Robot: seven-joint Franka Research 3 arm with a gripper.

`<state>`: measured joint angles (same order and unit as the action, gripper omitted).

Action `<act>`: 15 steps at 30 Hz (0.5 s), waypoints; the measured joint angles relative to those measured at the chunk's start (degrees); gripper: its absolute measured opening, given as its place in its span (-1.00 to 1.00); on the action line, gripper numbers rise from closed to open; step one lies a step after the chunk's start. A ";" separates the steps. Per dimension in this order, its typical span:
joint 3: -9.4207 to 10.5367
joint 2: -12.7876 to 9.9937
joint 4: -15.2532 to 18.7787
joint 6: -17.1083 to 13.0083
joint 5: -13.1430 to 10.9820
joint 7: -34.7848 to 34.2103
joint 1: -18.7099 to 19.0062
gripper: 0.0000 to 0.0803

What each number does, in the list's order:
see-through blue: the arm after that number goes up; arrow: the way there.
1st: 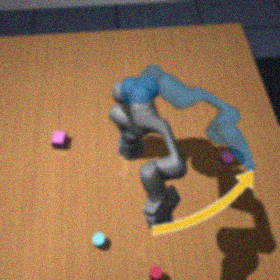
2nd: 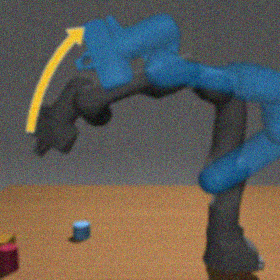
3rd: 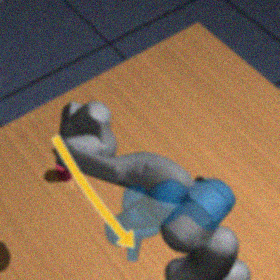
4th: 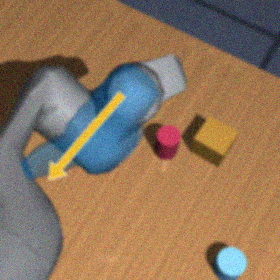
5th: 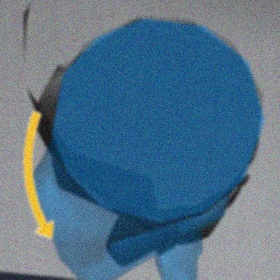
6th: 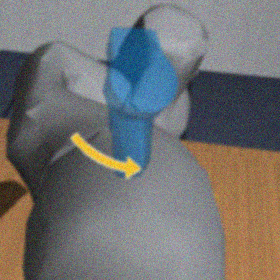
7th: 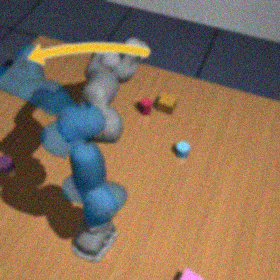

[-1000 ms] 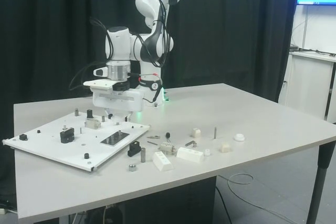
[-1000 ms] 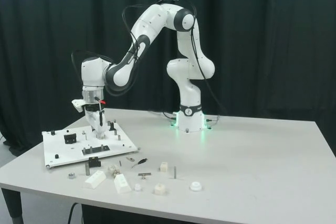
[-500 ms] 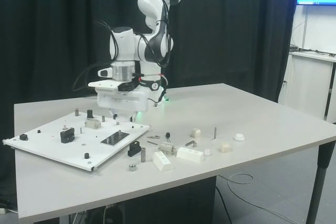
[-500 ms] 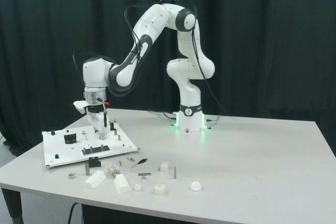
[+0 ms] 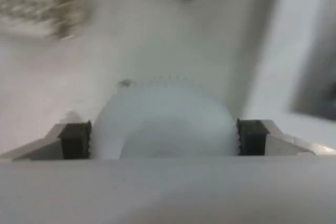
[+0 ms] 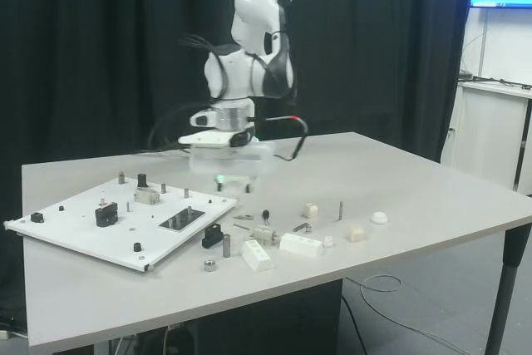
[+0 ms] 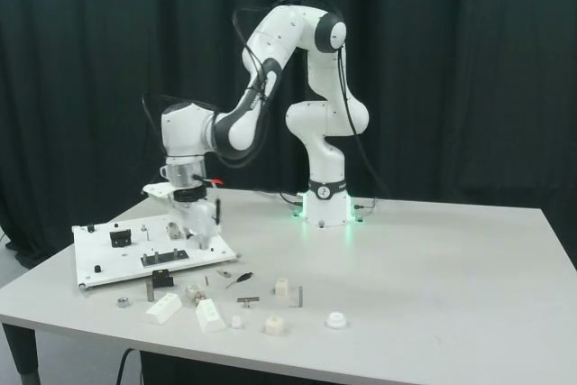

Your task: Place large gear.

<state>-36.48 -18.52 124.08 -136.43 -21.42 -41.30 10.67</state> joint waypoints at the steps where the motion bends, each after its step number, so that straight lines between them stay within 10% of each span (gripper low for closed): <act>1: 0.18 0.07 0.10 -0.05 -0.51 -0.07 0.66 0.49; 15: 2.82 0.09 0.79 -2.97 -3.42 -6.52 11.18 0.49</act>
<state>-33.66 -18.43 124.88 -139.40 -24.84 -47.82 21.85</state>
